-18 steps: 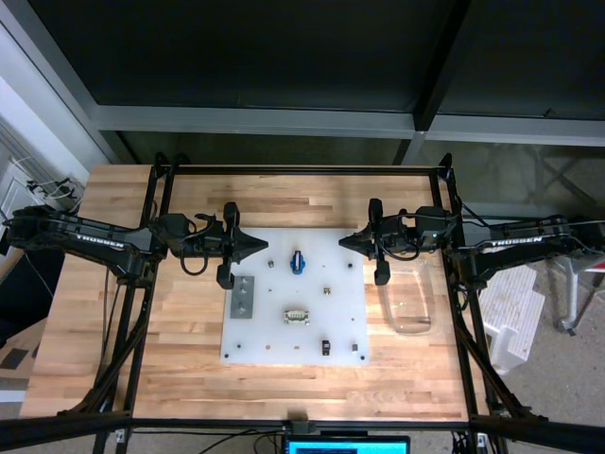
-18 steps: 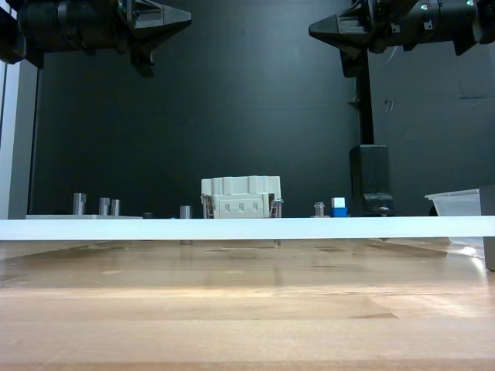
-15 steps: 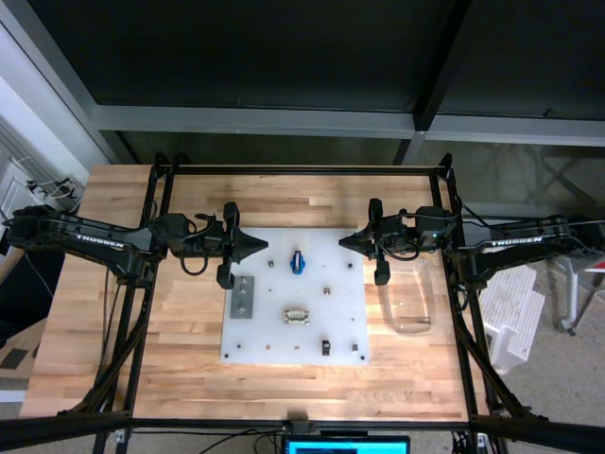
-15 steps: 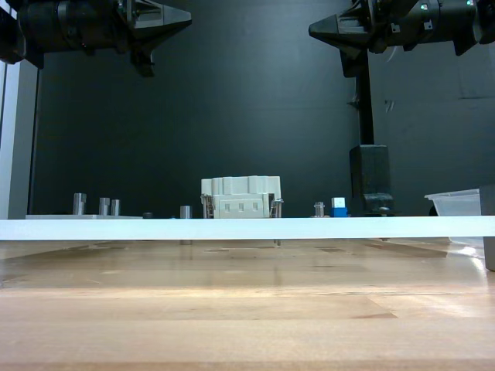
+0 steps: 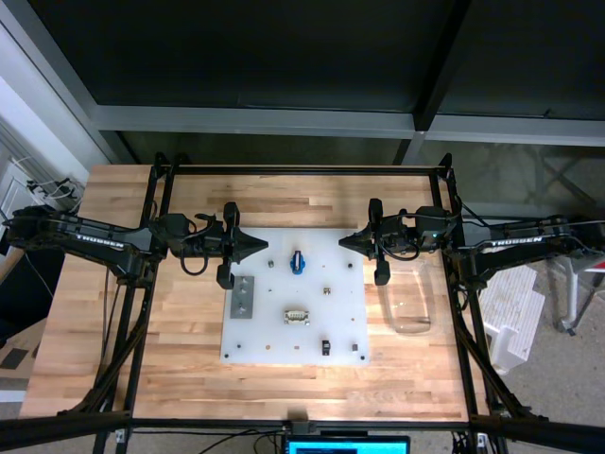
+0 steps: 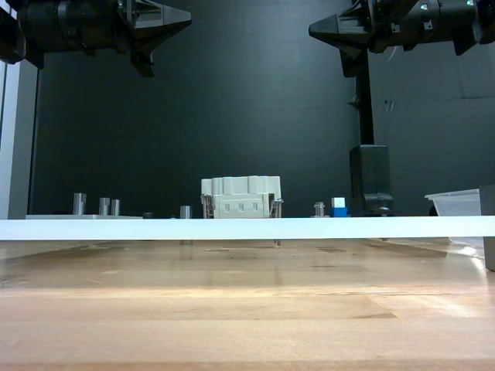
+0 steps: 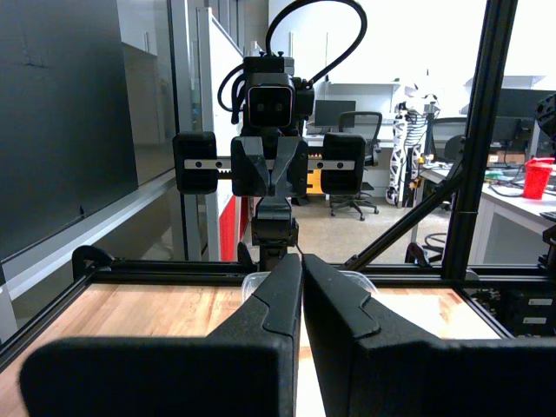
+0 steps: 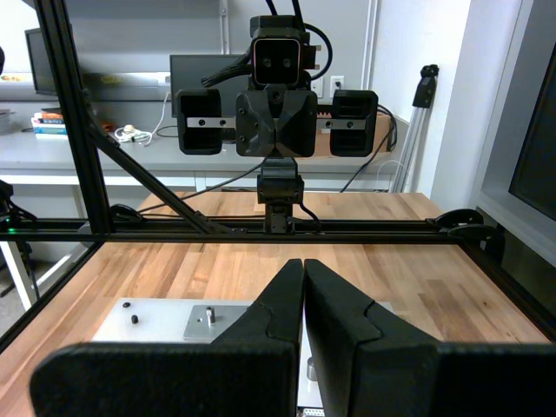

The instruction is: Remove the 16mm bar from the taskboard and place in the container

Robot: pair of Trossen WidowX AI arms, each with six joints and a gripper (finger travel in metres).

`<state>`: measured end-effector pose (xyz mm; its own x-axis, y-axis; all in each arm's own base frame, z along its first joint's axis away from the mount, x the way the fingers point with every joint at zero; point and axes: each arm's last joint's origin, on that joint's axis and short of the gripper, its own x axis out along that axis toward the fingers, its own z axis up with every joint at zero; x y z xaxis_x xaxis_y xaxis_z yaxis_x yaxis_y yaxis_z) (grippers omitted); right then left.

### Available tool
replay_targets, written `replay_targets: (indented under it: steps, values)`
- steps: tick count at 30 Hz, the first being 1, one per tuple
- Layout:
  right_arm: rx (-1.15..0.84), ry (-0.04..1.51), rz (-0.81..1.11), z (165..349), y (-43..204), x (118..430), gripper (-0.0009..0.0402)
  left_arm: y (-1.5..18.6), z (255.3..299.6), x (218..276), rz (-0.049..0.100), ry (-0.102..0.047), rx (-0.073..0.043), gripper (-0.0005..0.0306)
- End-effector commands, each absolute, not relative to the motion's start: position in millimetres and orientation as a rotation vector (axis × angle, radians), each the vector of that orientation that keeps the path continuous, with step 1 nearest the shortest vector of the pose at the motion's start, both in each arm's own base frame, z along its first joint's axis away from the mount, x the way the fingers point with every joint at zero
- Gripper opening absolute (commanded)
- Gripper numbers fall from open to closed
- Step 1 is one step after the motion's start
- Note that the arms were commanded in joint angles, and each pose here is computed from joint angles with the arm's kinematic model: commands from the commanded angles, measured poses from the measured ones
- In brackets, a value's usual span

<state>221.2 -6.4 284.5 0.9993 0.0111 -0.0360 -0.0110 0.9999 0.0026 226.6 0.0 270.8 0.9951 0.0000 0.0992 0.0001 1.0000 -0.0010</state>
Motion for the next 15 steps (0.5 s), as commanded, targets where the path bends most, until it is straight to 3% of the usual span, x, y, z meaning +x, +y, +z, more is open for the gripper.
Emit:
replay_targets:
  steps: [1, 7, 15]
  values:
    - [0.002, 0.036, 0.012, 284.6, -6, 221, 0.0, 0.0, 270.7, 226.7, 0.0, -0.099, 0.0, 0.0]
    - [0.017, 0.057, 0.014, 282.7, -6, 221, 0.0, 0.0, 270.7, 226.7, 0.0, -0.099, -0.001, 0.0]
    - [0.04, 0.376, 0.069, 280.2, 15, 228, 0.0, 0.0, 270.7, 226.7, 0.0, -0.099, -0.001, 0.0]
